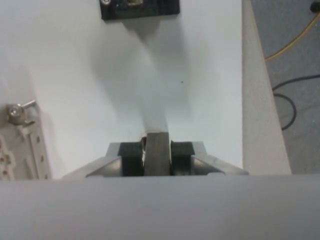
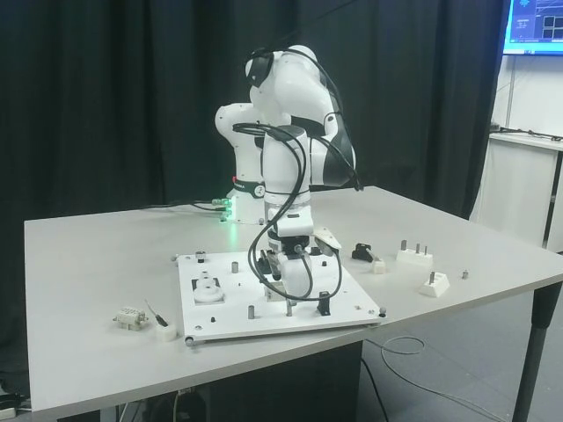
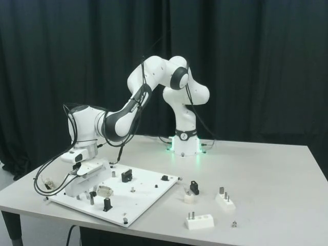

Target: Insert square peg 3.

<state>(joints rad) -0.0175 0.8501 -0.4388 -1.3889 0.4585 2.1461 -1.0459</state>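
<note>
Near the white board's (image 2: 230,323) table-edge side, fingers (image 1: 156,156) clamped on square peg (image 1: 157,152), bare board beneath.

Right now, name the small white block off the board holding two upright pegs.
The white block rightmost in the second room view; the others hold one peg and a black part.

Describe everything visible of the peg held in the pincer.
The peg is a grey, metallic-looking bar with flat sides and a squared end. It stands upright, clamped between the black pads of the pincer, which touch it on two opposite faces. Its lower end points down at the white board. In the first room view it hangs just above the board's front part; whether the tip touches the board cannot be told.
</note>
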